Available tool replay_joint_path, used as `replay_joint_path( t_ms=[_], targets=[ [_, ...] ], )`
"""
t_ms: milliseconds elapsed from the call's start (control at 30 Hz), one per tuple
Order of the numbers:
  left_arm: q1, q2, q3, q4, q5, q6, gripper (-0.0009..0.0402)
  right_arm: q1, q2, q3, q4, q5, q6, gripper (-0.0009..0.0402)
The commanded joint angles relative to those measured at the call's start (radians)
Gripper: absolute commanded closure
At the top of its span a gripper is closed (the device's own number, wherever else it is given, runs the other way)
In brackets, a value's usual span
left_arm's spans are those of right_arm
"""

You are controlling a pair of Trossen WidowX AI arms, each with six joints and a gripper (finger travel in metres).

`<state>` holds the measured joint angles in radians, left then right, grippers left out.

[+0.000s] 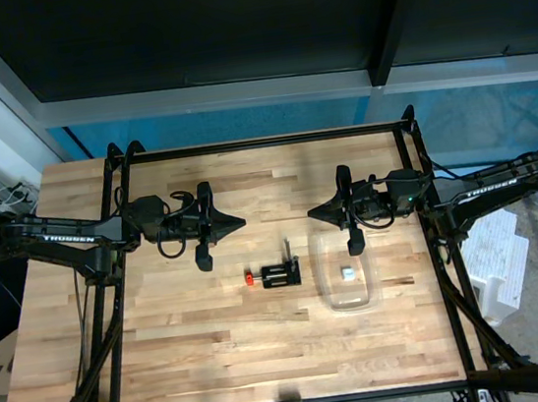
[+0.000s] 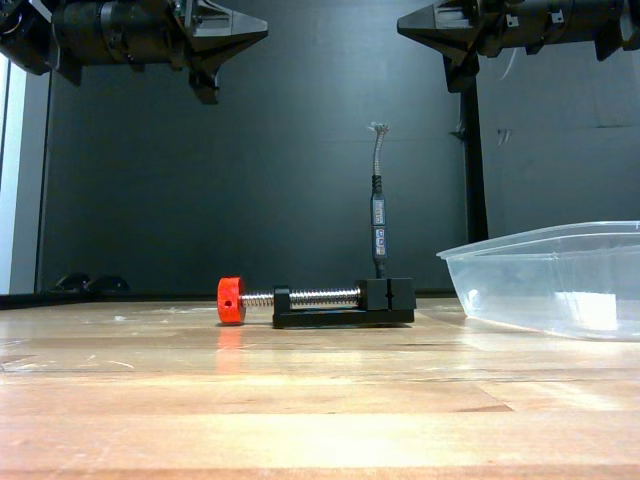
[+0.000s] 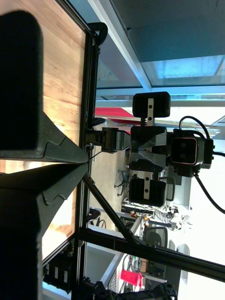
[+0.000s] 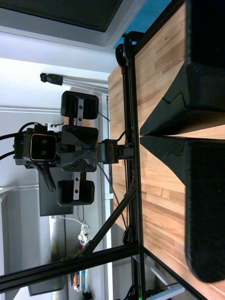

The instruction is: Pick the usb-c connector and install on the hub

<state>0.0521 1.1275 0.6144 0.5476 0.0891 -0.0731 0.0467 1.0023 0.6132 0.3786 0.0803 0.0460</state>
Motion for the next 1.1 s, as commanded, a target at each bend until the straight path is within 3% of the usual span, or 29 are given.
replay_joint_path(
  t_ms=[33,100,1100],
  targets=[
    [0.000,0.000,0.000,0.000,0.000,0.000,0.0393,0.001,-0.002,0.002,0.002,-0.005,-0.002,0.0393],
    [0.000,0.000,0.000,0.000,0.000,0.000,0.0393,0.000,-0.001,0.003,0.001,-0.032,-0.002,0.0393],
    [0.000,0.000,0.000,0.000,0.000,0.000,0.0393,0.001,0.000,0.002,0.001,-0.028,-0.002,0.0393]
  ],
)
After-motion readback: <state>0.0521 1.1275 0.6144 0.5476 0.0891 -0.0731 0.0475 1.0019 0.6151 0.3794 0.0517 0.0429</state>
